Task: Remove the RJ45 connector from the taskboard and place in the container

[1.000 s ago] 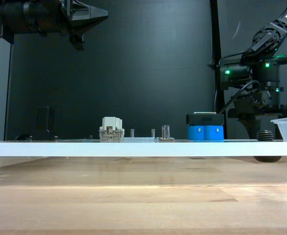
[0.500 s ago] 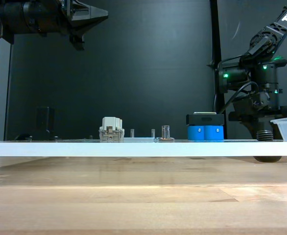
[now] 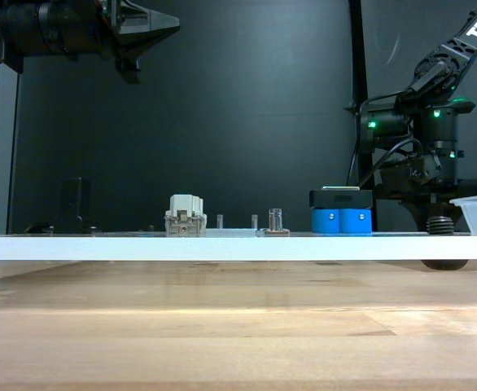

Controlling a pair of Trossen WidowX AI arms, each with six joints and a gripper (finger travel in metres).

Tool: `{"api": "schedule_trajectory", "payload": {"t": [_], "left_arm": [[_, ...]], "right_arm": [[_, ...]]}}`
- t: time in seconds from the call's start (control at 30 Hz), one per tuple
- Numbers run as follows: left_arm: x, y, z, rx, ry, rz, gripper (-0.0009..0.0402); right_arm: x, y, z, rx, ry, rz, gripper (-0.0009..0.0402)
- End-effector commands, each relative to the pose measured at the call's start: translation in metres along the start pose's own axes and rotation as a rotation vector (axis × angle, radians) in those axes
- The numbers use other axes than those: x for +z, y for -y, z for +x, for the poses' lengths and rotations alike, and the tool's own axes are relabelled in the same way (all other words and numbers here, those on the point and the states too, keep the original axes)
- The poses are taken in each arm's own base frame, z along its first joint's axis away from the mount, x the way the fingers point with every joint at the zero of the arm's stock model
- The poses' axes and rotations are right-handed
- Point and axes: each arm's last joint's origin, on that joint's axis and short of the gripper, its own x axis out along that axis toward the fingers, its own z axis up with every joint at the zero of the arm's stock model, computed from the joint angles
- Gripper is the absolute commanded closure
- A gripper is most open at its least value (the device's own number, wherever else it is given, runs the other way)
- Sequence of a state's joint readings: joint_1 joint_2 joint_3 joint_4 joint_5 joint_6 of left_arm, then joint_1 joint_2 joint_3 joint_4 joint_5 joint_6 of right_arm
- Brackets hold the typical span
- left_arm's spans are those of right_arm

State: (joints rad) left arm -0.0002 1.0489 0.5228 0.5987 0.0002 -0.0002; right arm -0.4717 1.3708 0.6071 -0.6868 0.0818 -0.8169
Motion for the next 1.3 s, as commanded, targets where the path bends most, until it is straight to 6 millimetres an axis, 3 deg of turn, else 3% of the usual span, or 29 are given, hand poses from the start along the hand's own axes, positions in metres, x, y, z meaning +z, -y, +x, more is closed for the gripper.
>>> {"api": "schedule_trajectory", "payload": {"t": [0.03,0.4,0.67,0.97,1.3], "left_arm": [[0.000,0.000,0.000,0.000,0.000,0.000,0.0393],[0.000,0.000,0.000,0.000,0.000,0.000,0.0393],[0.000,0.000,0.000,0.000,0.000,0.000,0.0393],[0.000,0.000,0.000,0.000,0.000,0.000,0.0393],[0.000,0.000,0.000,0.000,0.000,0.000,0.0393]], "right_arm": [[-0.002,-0.002,-0.002,0.011,-0.005,-0.001,0.0395],[0.000,-0.003,-0.049,0.031,-0.023,0.159,0.0393],[0.014,-0.019,-0.092,0.040,-0.013,0.335,0.0393],[0.040,-0.058,-0.123,0.103,0.101,0.295,0.0393],[0.055,-0.115,-0.133,0.139,0.127,0.148,0.0393]]}}
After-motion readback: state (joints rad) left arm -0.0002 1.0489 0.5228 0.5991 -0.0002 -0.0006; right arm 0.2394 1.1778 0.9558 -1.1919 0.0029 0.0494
